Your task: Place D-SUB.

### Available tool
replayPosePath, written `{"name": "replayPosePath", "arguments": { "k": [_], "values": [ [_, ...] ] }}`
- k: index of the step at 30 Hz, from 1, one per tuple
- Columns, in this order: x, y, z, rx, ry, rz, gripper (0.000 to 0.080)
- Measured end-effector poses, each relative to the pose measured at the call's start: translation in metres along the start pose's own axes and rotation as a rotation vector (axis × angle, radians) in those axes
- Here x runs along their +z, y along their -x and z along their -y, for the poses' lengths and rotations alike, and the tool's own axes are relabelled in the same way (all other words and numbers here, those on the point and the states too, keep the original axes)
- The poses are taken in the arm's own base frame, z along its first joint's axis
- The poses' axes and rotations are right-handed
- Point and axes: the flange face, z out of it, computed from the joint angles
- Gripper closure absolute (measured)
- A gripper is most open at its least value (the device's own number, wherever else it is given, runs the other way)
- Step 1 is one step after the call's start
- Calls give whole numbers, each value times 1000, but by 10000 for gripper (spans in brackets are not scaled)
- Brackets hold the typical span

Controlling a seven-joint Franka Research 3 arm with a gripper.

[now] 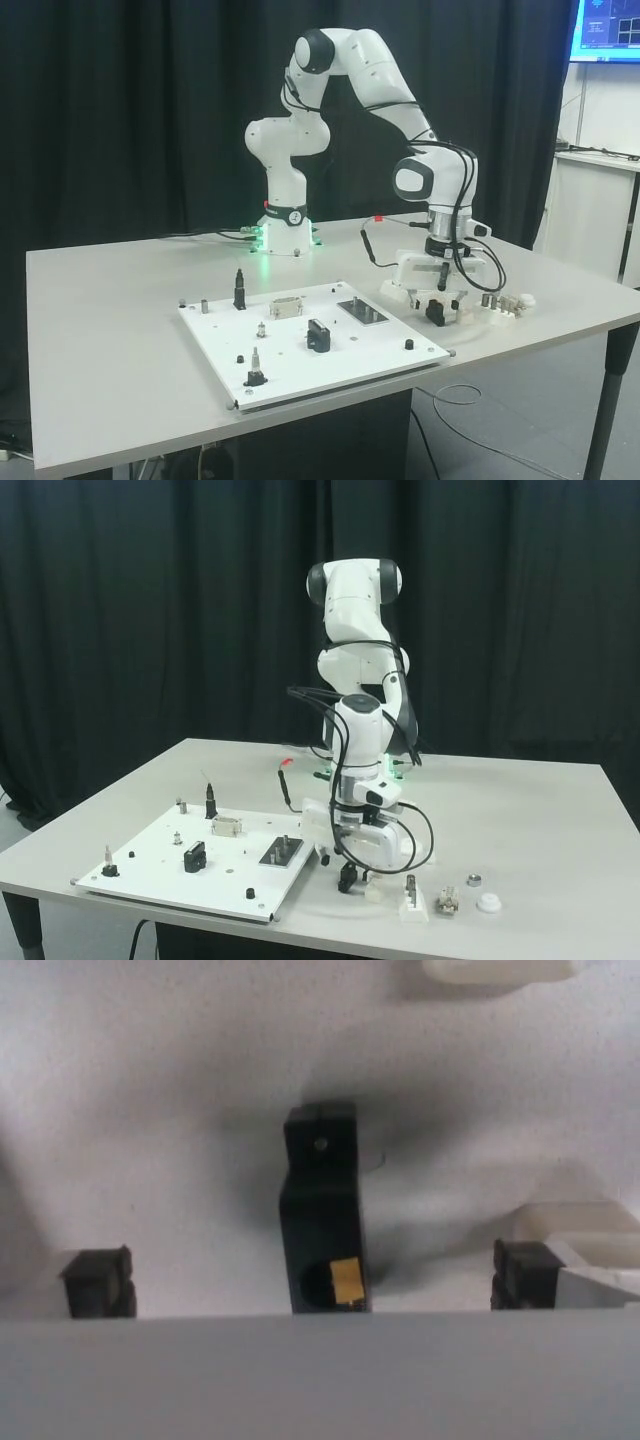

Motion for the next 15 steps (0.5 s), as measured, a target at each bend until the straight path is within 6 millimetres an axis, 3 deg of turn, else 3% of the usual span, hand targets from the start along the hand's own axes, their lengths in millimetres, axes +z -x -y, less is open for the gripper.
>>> {"name": "replayPosePath", "arguments": {
  "k": [3,4,15],
  "values": [
    [-3,0,0,7,1,2,47],
    [-4,0,0,9,1,2,5],
    [-21,0,-1,20,-5,9,3]
  ]
}}
